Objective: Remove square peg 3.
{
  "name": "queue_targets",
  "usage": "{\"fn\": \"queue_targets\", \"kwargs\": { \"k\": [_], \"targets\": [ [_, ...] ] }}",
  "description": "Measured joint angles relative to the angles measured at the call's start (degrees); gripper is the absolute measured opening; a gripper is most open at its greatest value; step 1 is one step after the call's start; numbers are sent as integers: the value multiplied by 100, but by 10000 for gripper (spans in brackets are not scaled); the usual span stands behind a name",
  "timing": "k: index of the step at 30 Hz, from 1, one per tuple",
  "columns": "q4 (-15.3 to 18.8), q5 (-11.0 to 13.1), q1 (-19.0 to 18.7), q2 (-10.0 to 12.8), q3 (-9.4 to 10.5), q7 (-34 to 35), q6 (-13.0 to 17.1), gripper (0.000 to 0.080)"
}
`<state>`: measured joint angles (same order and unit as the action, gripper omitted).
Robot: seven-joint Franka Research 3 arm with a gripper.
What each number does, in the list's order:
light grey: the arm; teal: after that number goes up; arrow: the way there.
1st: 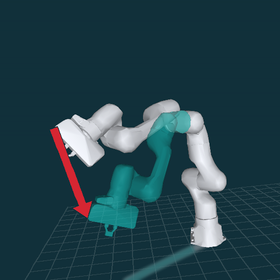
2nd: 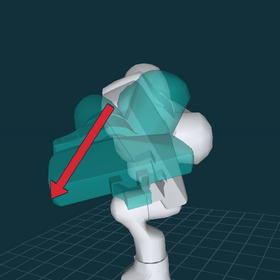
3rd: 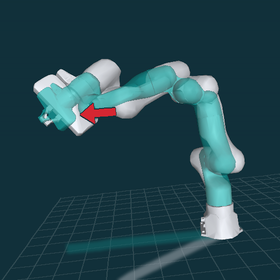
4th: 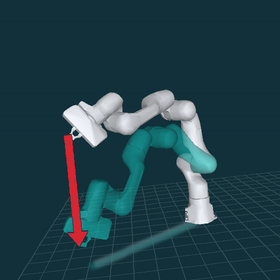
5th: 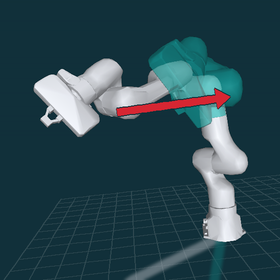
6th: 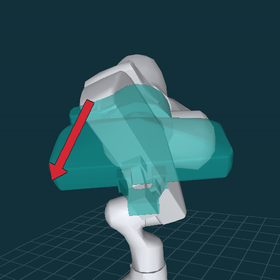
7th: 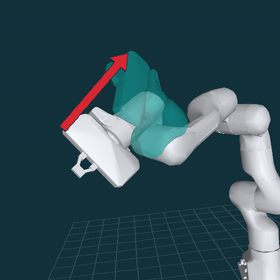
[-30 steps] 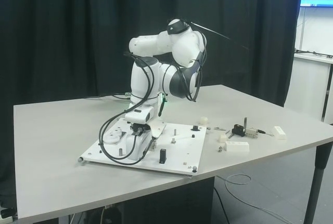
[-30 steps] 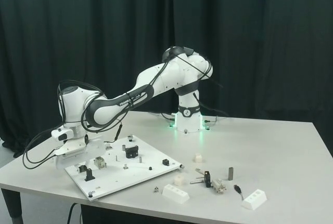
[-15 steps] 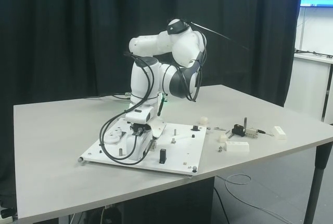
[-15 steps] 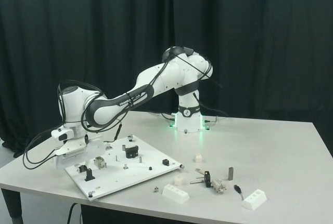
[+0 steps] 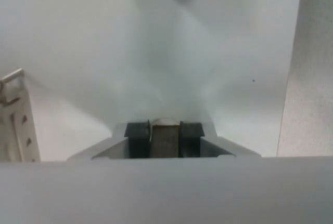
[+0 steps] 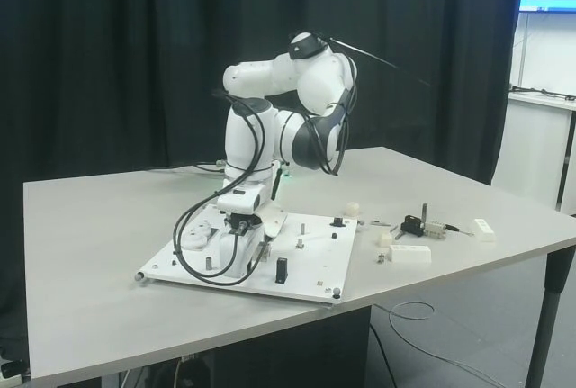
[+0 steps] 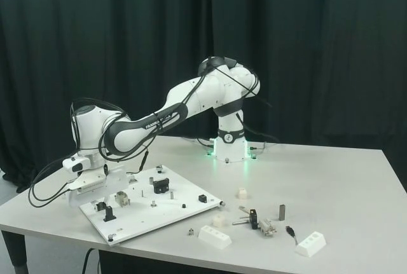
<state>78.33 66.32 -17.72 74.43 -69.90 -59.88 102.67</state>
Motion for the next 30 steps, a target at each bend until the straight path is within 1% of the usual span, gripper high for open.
{"fn": "queue_targets", "kwargs": {
  "k": [8, 15, 30],
  "targets": [
    [115, 172, 0, -51, 13, -199, 29, 115],
    [175, 274, 0, -73, 16, -296, 37, 115],
    [276, 385, -33, -101, 17, -445, 94, 115]
  ]
}}
